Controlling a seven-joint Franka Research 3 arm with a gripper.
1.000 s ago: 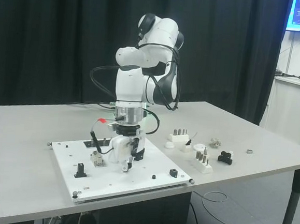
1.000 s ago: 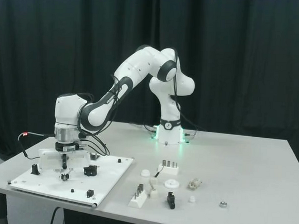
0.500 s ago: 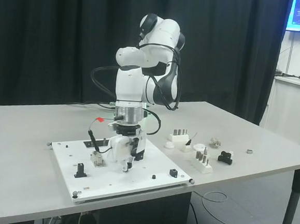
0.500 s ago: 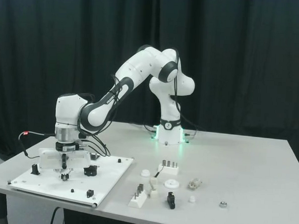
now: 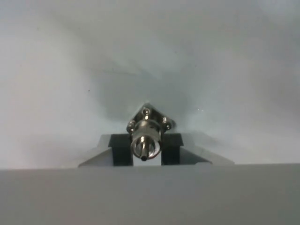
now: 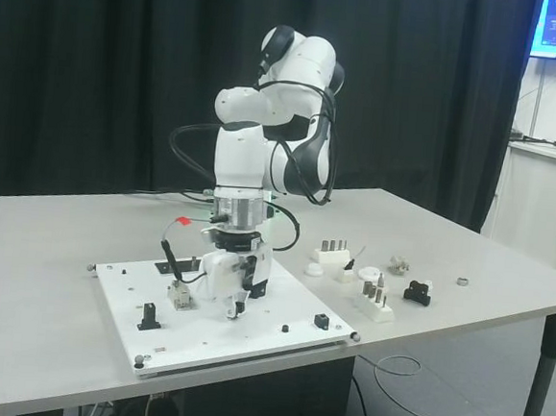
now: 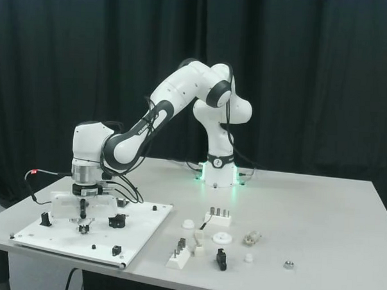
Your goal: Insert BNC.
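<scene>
Board: a white board lies on the left part of the grey bench, with small black fittings on it; a black bracket stands near its left edge.
Socket: a small metal socket on a square flange sits on the board just left of the arm's wrist; in the wrist view the same socket appears close below, barrel up, flanked by two black blocks.
Gripper: the gripper hangs low over the board, just beside the socket; whether it is clenched or released I cannot tell, and no plug is plainly visible in it.
Progress: judged from these views, the approach looks nearly finished; seating and locking the connector appear not yet done.
Spare parts: loose pieces lie well apart on the right of the bench.
</scene>
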